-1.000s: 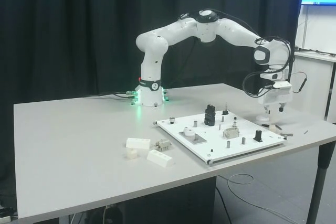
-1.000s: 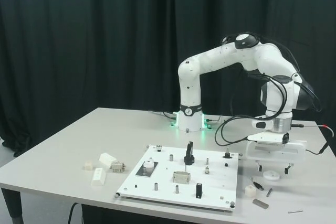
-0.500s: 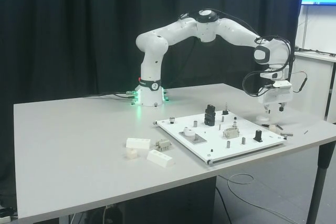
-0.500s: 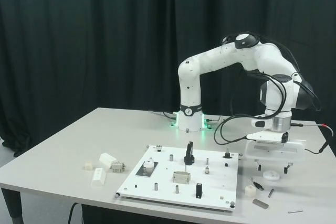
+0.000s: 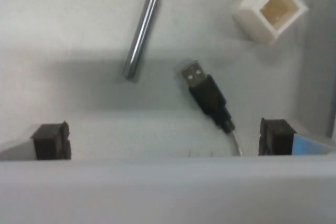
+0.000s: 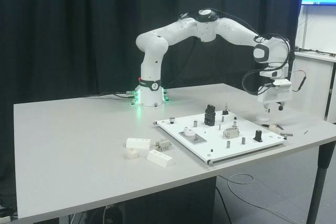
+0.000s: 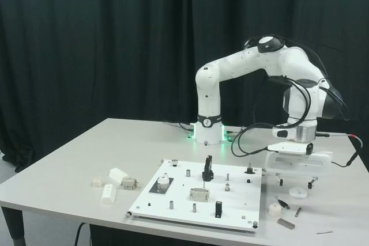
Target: Remove D-SUB.
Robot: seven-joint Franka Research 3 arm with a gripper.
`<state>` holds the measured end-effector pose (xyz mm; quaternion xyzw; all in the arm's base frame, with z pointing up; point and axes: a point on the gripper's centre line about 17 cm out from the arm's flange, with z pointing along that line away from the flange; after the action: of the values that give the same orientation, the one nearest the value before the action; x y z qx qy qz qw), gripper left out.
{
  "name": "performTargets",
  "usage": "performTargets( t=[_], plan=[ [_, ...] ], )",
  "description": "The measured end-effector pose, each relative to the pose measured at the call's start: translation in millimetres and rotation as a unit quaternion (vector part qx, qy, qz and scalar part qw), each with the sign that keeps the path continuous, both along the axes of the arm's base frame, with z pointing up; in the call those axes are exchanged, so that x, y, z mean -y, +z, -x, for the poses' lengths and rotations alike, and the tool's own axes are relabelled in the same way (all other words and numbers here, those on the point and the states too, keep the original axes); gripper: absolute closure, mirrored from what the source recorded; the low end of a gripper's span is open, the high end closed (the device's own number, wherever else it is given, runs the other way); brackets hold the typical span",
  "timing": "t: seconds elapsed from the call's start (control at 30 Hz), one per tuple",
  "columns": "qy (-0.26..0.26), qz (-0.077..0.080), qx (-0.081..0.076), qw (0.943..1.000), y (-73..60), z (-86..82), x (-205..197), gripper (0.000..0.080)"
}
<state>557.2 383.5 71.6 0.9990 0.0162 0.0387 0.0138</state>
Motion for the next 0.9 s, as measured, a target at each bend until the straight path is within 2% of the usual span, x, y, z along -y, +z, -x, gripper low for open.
performTargets(
  t=[0.27, 0.7, 0.9],
  plan=[
    [0.004, 0.013, -0.01, 0.9999, 11.7, 0.7, 19, 0.0003],
    [0.011, 0.069, -0.045, 0.9965, 43.0, 16.4, 92, 0.0003],
    [0.013, 0.084, -0.06, 0.9945, 52.8, 30.5, 134, 0.0003]
  ],
)
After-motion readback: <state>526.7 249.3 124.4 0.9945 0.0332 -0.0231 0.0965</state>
